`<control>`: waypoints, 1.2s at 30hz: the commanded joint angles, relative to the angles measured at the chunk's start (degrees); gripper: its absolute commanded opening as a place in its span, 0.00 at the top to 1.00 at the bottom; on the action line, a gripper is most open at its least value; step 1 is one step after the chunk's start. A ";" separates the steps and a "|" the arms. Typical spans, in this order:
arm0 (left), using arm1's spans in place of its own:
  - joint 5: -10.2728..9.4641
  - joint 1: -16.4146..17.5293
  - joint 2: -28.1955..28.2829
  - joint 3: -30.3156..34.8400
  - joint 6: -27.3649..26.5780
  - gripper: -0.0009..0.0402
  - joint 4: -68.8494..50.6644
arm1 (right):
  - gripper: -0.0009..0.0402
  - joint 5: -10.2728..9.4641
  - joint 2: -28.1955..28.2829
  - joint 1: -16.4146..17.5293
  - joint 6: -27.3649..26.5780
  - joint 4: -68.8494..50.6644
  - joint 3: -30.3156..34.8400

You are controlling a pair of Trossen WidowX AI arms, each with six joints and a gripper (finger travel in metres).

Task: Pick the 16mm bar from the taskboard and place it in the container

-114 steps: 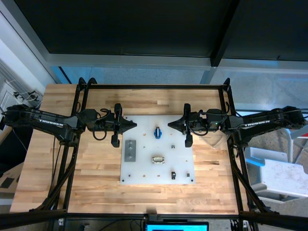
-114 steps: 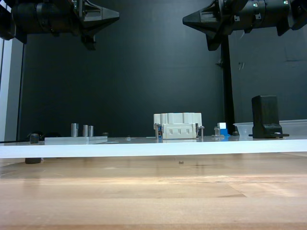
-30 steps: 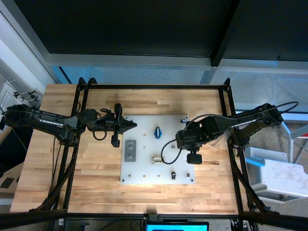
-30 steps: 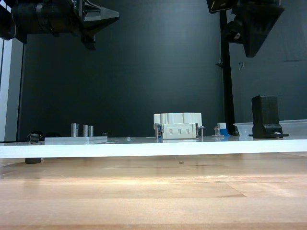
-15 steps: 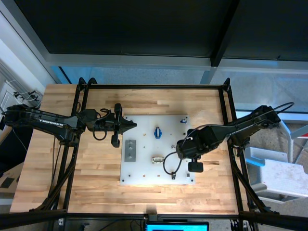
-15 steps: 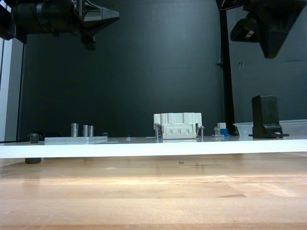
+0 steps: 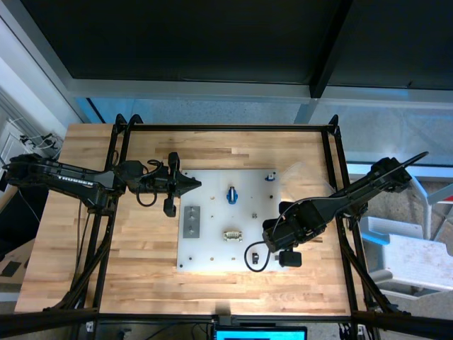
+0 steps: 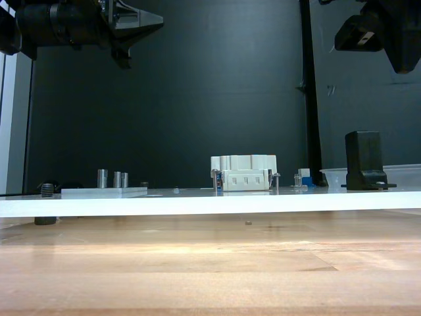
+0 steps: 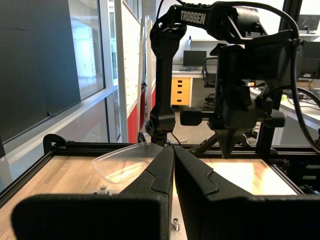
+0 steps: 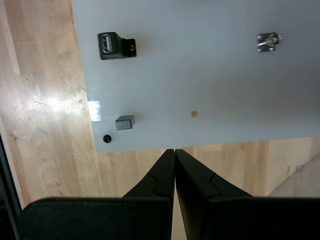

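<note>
Taskboard (image 7: 212, 249): white square plate, flat on the middle of the wooden tabletop (image 7: 141, 273).
Grey block (image 7: 192, 221): on the left part of the taskboard, well apart from both arms.
Silver bars (image 8: 117, 179): three short cylinders standing upright in the grey block, untouched. The 16mm one is among them, but which of the three cannot be told.
Blue knob (image 7: 231, 195): on the far middle of the taskboard.
Silver connector (image 7: 232, 235): just right of the grey block, near the plate's centre.
Black fitting (image 7: 253, 256): near the plate's near edge, right of centre.
Container (image 9: 117, 167): see-through tub on the tabletop just beside the taskboard's far right corner; nothing shows inside it.
Left end effector (image 9: 173, 150): held high over the plate's far left corner, level and pointing toward the right arm. Its fingers are pressed together and carry nothing.
Right end effector (image 10: 174, 150): raised above the plate's near right corner, pointing straight down at the plate's edge. Its fingers meet at the tips and grip nothing.
</note>
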 commanded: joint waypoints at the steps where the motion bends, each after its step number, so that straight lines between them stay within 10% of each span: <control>1: 0.02 0.00 0.00 0.00 0.02 0.98 0.02 | 0.98 -0.04 0.96 1.66 1.03 0.87 0.00; 36: 0.02 0.02 0.00 0.00 0.02 0.98 0.02 | 0.45 1.51 6.05 6.56 4.74 6.97 -2.45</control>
